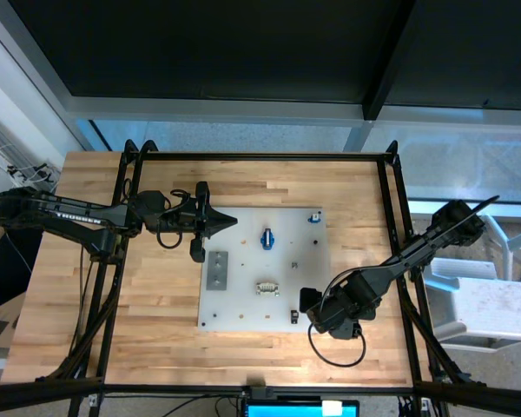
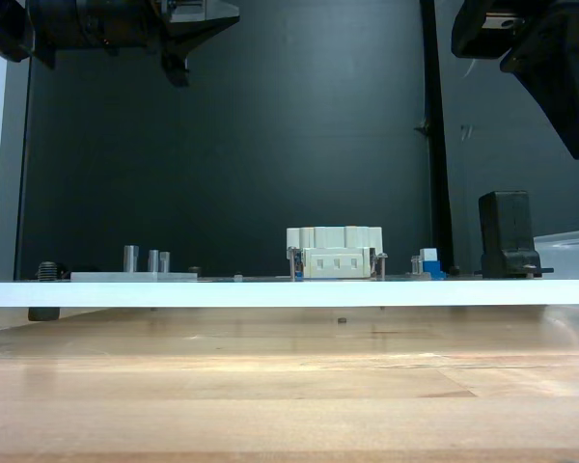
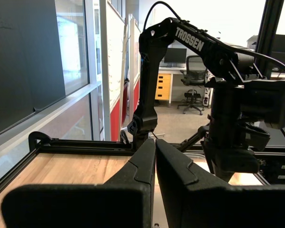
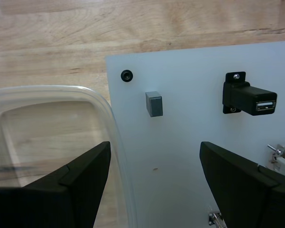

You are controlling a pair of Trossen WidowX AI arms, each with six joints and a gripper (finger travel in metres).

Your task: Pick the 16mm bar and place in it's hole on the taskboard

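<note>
- Right gripper (image 4: 154, 145) over the taskboard's (image 1: 243, 304) near-right corner, fingers wide, empty.
- Left gripper (image 3: 155, 147) above its far-left corner, fingers pressed together (empty).
- 16mm bar: maybe among the pegs (image 2: 130, 258) upright at the board's left; progress unclear.

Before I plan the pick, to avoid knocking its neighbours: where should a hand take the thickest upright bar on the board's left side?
Best its exposed top, from straight above: the bar stands upright, two thinner bars close beside it. The shut left hand hovers above the left edge of the board; the open right hand over its near right corner.
</note>
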